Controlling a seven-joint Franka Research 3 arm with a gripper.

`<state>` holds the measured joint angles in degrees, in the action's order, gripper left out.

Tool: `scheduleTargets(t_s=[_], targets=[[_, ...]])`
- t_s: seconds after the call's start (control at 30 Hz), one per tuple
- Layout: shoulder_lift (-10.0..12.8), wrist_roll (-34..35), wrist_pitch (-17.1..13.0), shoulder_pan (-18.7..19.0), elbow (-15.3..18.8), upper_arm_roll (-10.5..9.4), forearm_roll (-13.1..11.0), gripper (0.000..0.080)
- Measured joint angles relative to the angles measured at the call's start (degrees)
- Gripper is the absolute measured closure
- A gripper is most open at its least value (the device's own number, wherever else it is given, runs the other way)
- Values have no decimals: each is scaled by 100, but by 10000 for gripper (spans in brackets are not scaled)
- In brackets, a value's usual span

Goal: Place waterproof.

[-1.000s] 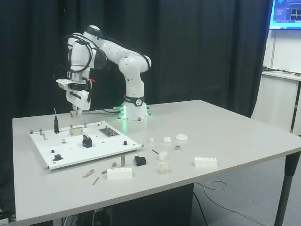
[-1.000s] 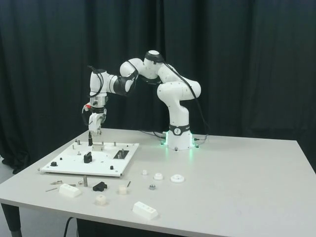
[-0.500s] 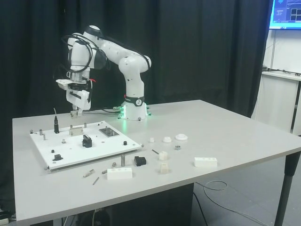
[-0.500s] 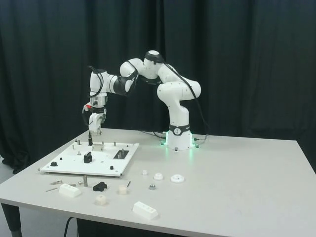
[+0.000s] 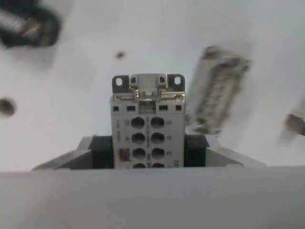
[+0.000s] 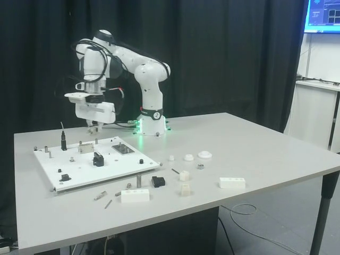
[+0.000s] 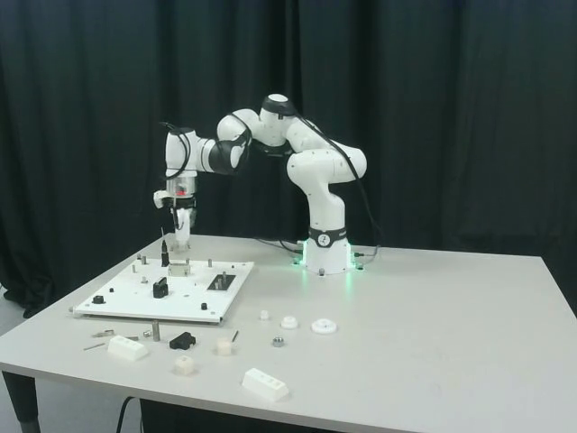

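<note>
My gripper (image 5: pixel 147 151) is shut on the waterproof connector (image 5: pixel 147 126), a grey block with rows of round holes and a metal latch on top. Black finger pads (image 5: pixel 101 150) press it from both sides. In the first room view the gripper (image 6: pixel 94 126) hangs above the far edge of the white board (image 6: pixel 109 171), over a small grey socket (image 6: pixel 85 148). The second room view shows the gripper (image 7: pixel 183 240) just above that socket (image 7: pixel 179 268). Below the held block, the wrist view shows the socket (image 5: pixel 217 90) off to one side.
On the board stand a black pin (image 6: pixel 63 141), a black block (image 6: pixel 98 159) and a dark recess (image 6: pixel 123 150). Loose on the table lie white blocks (image 6: pixel 134 196) (image 6: pixel 232 183), a black piece (image 6: pixel 158 181) and white rings (image 6: pixel 204 155). The arm's base (image 6: pixel 151 126) glows green.
The wrist has turned about its axis, so the hand now faces another way. The gripper has shifted a little toward the base and stays shut on the connector.
</note>
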<state>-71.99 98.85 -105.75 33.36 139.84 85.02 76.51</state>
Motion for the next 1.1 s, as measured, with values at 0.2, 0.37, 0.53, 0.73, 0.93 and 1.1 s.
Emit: scheduleTargets(t_s=[0.2,0.37,0.53,0.73,0.93,1.1], targets=[[0,-427,-246,157,164,30,-205,493],[1,-724,-435,356,330,35,-325,493],[2,-935,-571,682,439,39,-416,493],[3,-1000,-726,1242,482,63,-458,493],[6,-904,-870,1894,482,91,-460,493],[11,-682,-982,2469,476,110,-456,493]])
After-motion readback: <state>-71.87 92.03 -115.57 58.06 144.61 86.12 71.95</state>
